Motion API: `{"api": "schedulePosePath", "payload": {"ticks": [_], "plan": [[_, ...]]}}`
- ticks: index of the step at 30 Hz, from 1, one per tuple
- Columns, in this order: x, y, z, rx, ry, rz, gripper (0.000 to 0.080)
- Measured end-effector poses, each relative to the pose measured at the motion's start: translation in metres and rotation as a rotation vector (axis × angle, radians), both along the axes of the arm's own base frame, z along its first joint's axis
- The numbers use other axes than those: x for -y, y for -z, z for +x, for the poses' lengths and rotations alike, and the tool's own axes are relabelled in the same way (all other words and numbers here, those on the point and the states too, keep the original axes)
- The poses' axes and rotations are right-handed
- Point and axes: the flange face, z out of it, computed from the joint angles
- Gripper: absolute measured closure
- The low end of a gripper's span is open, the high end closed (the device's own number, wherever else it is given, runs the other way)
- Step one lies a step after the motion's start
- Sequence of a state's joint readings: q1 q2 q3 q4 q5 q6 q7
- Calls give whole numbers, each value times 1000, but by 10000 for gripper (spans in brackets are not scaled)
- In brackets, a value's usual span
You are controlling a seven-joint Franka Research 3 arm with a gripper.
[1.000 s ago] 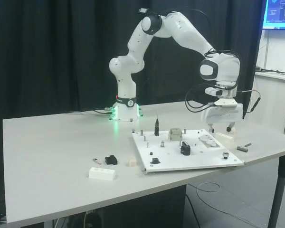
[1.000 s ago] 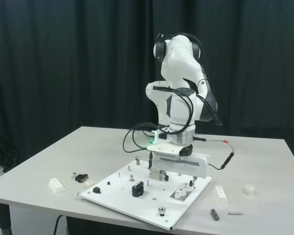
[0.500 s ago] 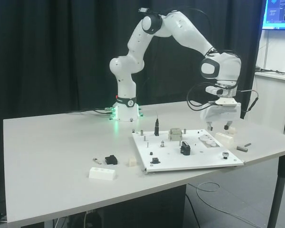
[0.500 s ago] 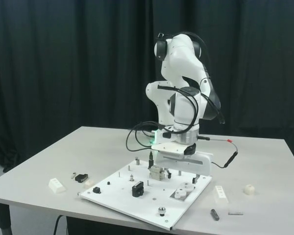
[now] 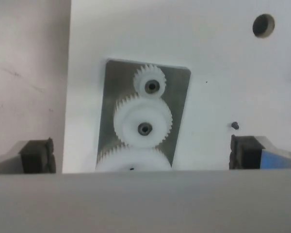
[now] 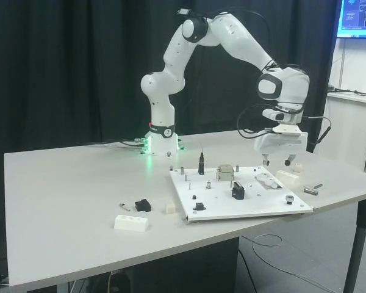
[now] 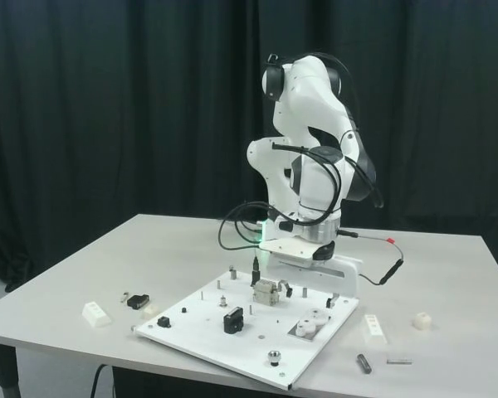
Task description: Remove medium gear.
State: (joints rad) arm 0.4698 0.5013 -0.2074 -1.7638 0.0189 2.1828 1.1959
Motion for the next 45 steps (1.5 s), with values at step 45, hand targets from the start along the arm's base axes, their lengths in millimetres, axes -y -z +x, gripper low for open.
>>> {"api": "schedulePosePath", "payload": {"ticks": [45], "plan": [[8, 47, -31, 125, 73, 42, 3]]}}
